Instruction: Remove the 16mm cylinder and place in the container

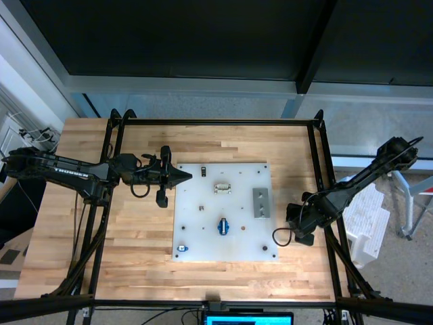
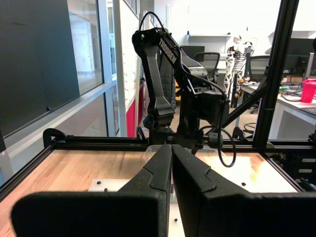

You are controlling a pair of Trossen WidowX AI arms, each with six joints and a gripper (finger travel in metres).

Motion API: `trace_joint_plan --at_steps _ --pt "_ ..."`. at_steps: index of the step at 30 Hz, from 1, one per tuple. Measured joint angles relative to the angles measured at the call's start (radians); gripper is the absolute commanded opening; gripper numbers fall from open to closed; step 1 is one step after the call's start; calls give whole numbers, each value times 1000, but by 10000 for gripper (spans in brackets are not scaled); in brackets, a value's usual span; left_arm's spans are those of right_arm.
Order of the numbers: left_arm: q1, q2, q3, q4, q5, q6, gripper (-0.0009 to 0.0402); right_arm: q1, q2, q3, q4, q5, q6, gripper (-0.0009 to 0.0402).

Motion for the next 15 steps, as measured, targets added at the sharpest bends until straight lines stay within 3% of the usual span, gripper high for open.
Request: trace_joint_plan --at_steps 4,8,15 --pt "0 0 0 0 0 0 0 0 -8 28 1 1 -1 248" --pt "0 0 0 0 0 0 0 0 -16 61 -48 2 -1 308" --pt "0 0 0 0 0 0 0 0 -46 173 -208 6 -3 321"
